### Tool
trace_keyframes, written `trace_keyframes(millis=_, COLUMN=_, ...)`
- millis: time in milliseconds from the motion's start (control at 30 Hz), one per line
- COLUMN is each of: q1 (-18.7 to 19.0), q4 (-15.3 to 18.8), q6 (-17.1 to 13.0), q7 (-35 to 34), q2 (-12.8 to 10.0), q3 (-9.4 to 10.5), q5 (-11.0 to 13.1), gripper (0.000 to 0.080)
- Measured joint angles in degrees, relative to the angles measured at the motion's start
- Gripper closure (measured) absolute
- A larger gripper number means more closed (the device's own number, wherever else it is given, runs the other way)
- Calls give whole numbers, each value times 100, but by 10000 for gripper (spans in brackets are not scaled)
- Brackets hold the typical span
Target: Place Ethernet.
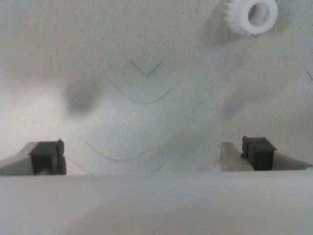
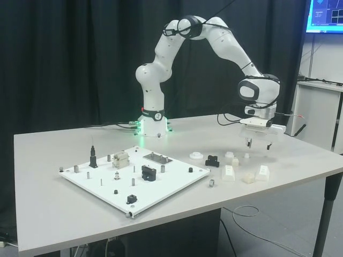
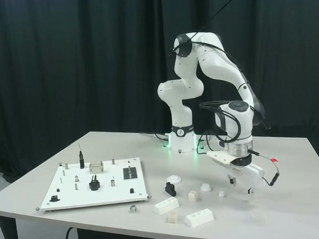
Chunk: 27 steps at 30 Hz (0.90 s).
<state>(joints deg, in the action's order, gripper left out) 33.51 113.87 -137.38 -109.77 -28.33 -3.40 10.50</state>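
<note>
My gripper (image 2: pixel 258 143) hangs open and empty a little above the grey table, to the right of a group of loose parts. In the wrist view its black fingertips (image 1: pixel 46 156) stand wide apart over bare table, with a small white gear (image 1: pixel 252 15) further off. The loose parts include a black piece (image 2: pixel 212 160), two long white blocks (image 2: pixel 229 173) (image 2: pixel 262 171) and a small pale cube (image 2: pixel 248 178). I cannot tell which of them is the Ethernet part. In the second room view the gripper (image 3: pixel 240 186) hovers just right of a small white part (image 3: pixel 221 193).
A white assembly board (image 2: pixel 171 176) with pegs, black fixtures and a metal slot lies on the left half of the table (image 2: pixel 48 155). The arm's base (image 2: pixel 151 126) stands behind it. A cable with a tag (image 3: pixel 271 168) trails from the wrist. The table's right edge is near.
</note>
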Motion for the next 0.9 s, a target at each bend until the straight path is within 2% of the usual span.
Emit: trace_keyframes(millis=900, q1=-2, q4=-187, q6=187, q7=174, q2=0, q3=-95, q5=-7, gripper=3)
